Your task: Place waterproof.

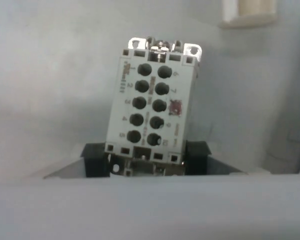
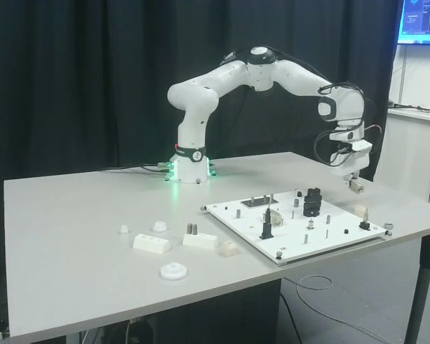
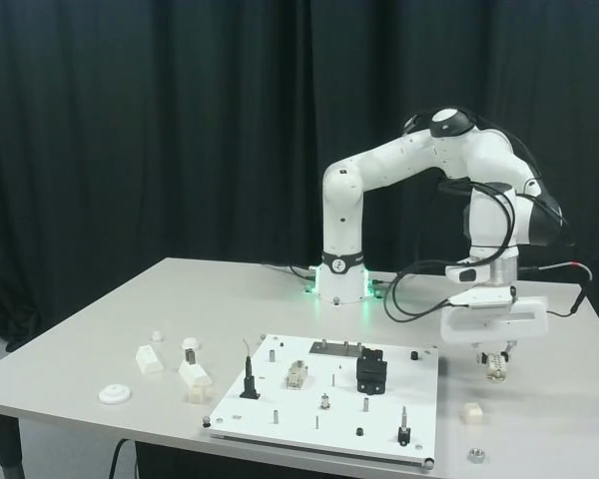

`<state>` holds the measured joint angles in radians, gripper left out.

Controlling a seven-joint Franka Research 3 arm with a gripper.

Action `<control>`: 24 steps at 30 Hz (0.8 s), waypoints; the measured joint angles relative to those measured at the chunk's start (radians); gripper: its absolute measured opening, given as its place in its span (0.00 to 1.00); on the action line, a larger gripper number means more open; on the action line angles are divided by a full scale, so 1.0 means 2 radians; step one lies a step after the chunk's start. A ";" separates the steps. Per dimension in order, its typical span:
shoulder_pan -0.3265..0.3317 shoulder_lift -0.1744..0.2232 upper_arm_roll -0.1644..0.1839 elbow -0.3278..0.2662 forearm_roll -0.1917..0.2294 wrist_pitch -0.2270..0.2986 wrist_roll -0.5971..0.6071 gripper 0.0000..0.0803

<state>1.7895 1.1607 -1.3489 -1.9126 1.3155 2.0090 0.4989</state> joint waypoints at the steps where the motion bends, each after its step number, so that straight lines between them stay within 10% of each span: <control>1: 0.002 0.000 0.000 -0.004 0.000 0.004 0.004 0.40; 24: 0.007 0.001 0.035 -0.034 0.054 0.066 0.031 0.40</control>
<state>1.8042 1.1630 -1.2791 -1.9807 1.4238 2.1409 0.5616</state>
